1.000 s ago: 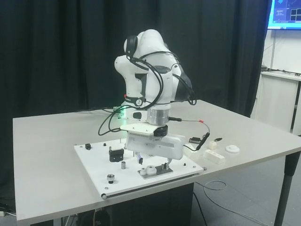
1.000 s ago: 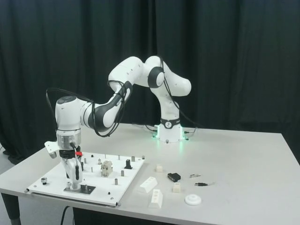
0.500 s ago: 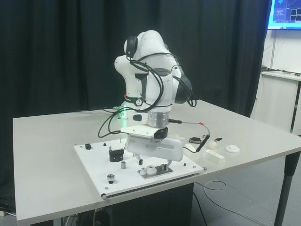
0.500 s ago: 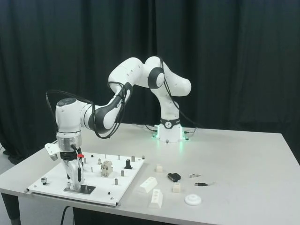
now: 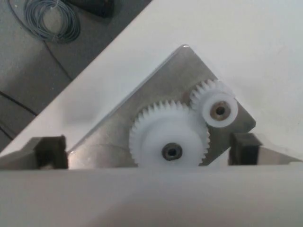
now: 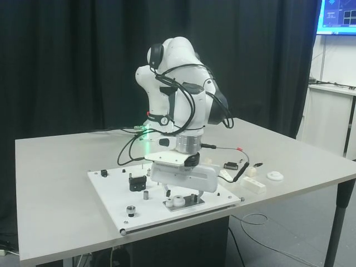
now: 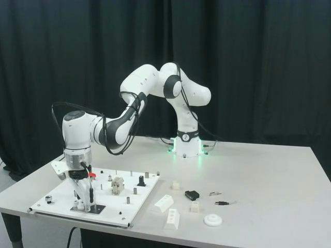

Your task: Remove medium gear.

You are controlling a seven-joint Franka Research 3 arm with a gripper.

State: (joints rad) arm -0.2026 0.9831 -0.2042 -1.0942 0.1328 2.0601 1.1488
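In the wrist view the white medium gear (image 5: 169, 137) sits on a peg on a grey metal plate (image 5: 156, 90), meshed with a smaller white gear (image 5: 214, 108). My gripper (image 5: 147, 150) is open, with one black fingertip (image 5: 49, 151) and the other black fingertip (image 5: 244, 149) well apart on opposite sides of the medium gear, touching nothing. From the room, the gripper (image 6: 181, 196) hangs low over the gears (image 6: 177, 202) near the front edge of the white board (image 6: 111, 189). The second room view shows the gripper (image 7: 83, 199) just above the plate (image 7: 88, 208).
On the board stand a black bracket (image 6: 136, 182), a short peg (image 6: 146, 194) and a small bearing (image 6: 130, 210). Beside the board lie white blocks (image 6: 253, 183), a black connector (image 6: 231, 164) and a large white gear (image 6: 275, 176). A cable coil (image 5: 47, 21) lies on the floor.
The gripper has come down closer to the gear plate and the wrist has shifted slightly. The gears have not moved.
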